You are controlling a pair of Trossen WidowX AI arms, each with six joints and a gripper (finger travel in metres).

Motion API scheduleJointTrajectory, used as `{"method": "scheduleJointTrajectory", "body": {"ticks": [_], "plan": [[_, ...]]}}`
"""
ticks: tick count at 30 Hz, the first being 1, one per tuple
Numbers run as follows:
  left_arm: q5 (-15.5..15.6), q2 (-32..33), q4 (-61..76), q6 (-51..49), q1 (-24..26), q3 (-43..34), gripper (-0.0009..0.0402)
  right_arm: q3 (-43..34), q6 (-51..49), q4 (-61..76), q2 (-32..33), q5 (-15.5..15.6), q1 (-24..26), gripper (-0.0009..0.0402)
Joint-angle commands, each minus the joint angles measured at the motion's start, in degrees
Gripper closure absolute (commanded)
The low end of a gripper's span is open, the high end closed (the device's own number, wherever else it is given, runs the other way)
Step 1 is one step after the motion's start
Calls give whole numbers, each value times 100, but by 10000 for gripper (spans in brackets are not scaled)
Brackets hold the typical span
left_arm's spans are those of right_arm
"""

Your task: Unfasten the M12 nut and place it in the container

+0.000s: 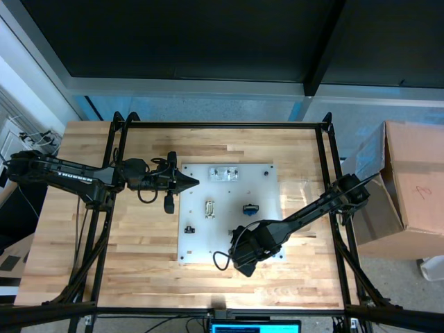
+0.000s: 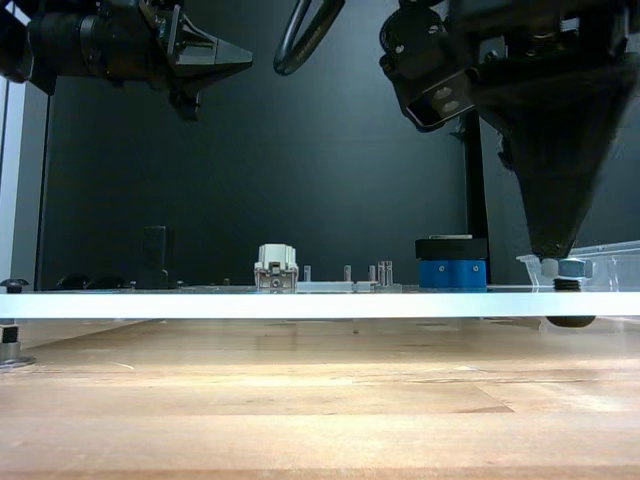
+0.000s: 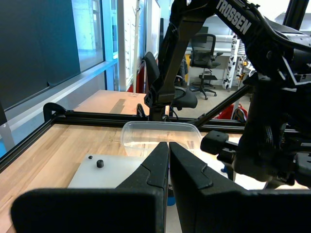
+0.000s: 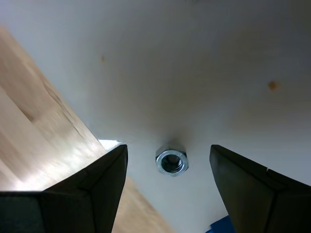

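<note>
The right tool hangs released astride the small silver hex nut, which sits on its stud with black ribs showing beneath. From above, the arm hides the nut; the board edge and desk lie just beside one finger. The left tool, clenched, hovers well apart.

The small silver nut sits upright atop its black ribbed stud, ungripped, outside the clear container.

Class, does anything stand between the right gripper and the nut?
Nothing visible does. The right gripper hangs open directly over the nut, which sits on its stud. The left gripper, shut, hovers over the board's left edge.
</note>
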State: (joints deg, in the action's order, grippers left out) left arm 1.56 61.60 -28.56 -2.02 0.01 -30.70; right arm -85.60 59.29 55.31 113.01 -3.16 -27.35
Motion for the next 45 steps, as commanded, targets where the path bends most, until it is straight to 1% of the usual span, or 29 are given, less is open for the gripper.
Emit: {"method": "scheduleJointTrajectory", "body": {"ticks": [1, 6, 8, 14, 19, 30, 33, 35, 40, 43, 45], "plan": [[0, 0, -4, 2, 0, -2, 393, 42, -352, 0, -2, 24, 0, 163], [0, 0, 2, 2, 0, -2, 393, 146, -656, -94, -2, 59, 0, 184], [0, 0, -9, 2, -2, -2, 393, 212, -789, -205, -2, 192, 2, 194], [0, 0, -2, 0, 0, -2, 393, 302, -890, -245, -2, 164, 11, 226], [0, 0, 0, 2, 0, -2, 393, 308, -890, -251, -9, 116, 24, 266], [0, 0, -2, 2, 0, -2, 393, 308, -1106, -275, -9, 120, 22, 364], [0, 0, -2, 2, -2, -2, 393, 306, -1453, -291, -24, 122, 22, 385], [0, 0, -2, 2, 0, -2, 393, 306, -1915, -293, -55, 129, 22, 395], [0, 0, -2, 2, 0, -2, 393, 308, -3659, -229, -179, 127, 22, 388], [0, 0, -2, 2, -2, -2, 393, 293, -4175, -179, -264, 127, 26, 391], [0, 0, -2, 2, 0, -2, 393, 293, -4245, -177, -341, 125, 33, 392]]}}
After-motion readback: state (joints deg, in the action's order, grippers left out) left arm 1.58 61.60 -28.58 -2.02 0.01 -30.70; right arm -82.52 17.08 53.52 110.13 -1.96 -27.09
